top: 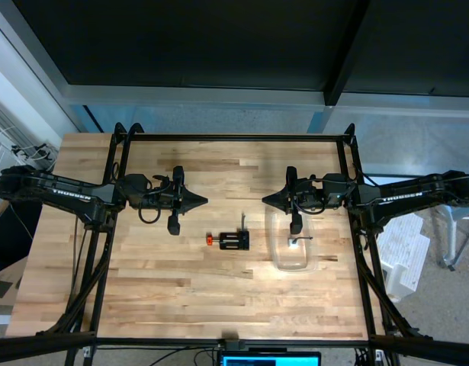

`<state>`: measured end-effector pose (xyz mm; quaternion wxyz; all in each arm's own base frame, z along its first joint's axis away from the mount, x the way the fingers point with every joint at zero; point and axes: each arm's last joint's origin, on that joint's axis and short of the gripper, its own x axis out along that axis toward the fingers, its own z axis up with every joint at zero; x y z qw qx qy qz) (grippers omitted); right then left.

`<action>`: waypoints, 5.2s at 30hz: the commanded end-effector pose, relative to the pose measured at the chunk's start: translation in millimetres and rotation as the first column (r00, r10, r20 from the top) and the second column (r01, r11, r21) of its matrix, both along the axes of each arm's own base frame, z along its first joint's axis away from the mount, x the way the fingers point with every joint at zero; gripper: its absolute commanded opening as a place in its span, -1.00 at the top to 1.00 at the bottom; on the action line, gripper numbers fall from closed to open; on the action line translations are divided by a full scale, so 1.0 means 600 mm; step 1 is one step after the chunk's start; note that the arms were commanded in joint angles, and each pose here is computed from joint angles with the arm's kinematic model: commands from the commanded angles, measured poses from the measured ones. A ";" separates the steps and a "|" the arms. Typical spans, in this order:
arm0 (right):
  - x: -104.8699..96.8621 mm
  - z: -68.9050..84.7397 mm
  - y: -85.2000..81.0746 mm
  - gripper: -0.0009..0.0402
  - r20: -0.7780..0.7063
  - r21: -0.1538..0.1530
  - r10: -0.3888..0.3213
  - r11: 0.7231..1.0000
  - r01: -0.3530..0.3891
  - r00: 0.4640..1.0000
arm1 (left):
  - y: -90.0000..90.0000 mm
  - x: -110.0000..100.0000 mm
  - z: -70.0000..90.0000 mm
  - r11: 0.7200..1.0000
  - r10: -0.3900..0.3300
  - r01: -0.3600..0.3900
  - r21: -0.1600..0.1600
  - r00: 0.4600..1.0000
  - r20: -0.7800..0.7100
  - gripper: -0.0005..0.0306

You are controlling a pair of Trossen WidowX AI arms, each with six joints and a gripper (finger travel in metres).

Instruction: Pick the USB-C connector and install on taskboard

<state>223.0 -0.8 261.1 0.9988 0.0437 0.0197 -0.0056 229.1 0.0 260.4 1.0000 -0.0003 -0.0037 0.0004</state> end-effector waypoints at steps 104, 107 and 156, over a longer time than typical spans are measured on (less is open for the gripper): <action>0.047 -0.074 0.110 0.13 -0.995 -0.033 -0.037 0.998 0.046 0.097 | 0.000 0.000 0.000 1.000 0.000 0.000 0.000 1.000 0.001 0.96; 0.048 -0.081 0.111 0.13 -0.995 -0.030 -0.034 0.999 0.040 0.096 | 0.000 0.000 0.000 1.000 0.000 0.000 0.000 1.000 0.000 0.96; 0.039 -0.129 0.107 0.36 -0.991 -0.031 -0.029 0.999 -0.013 0.128 | 0.000 0.000 0.000 1.000 0.000 0.000 0.000 1.000 0.001 0.96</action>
